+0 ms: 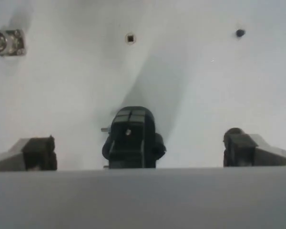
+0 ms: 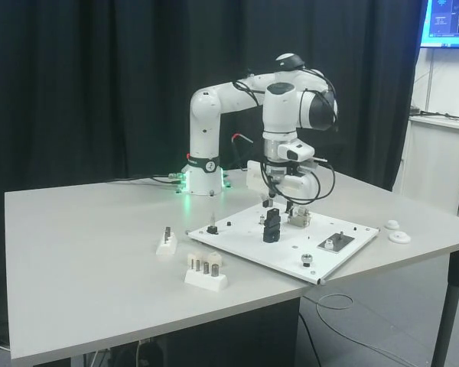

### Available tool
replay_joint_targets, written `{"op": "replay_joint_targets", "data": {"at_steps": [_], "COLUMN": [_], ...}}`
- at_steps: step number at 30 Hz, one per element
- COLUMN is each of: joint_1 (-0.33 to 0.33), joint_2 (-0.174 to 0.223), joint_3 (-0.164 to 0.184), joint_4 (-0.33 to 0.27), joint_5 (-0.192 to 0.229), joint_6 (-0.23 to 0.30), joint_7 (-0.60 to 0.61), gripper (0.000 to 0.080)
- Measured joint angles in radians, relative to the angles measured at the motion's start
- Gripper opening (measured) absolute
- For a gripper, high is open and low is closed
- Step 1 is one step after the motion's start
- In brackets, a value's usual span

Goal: Pick large gear.

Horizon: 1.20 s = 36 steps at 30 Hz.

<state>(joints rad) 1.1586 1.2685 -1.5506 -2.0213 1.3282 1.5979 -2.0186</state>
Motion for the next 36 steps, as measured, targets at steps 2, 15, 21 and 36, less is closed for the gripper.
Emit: {"op": "replay_joint_targets", "data": {"at_steps": [2, 15, 21, 36], "joint_1": [0.0, 0.003, 0.004, 0.014], "joint_2": [0.0, 0.0, 0.0, 0.003], "joint_3": [-0.01, -0.044, -0.047, -0.046], "joint_4": [0.006, 0.035, 0.05, 0.092], "joint_5": [0.0, -0.003, -0.021, -0.092], "joint_6": [-0.012, -0.043, -0.043, -0.016], "joint_7": [0.009, 0.197, 0.241, 0.414], "gripper": [0.068, 0.0798, 0.08, 0.08]}}
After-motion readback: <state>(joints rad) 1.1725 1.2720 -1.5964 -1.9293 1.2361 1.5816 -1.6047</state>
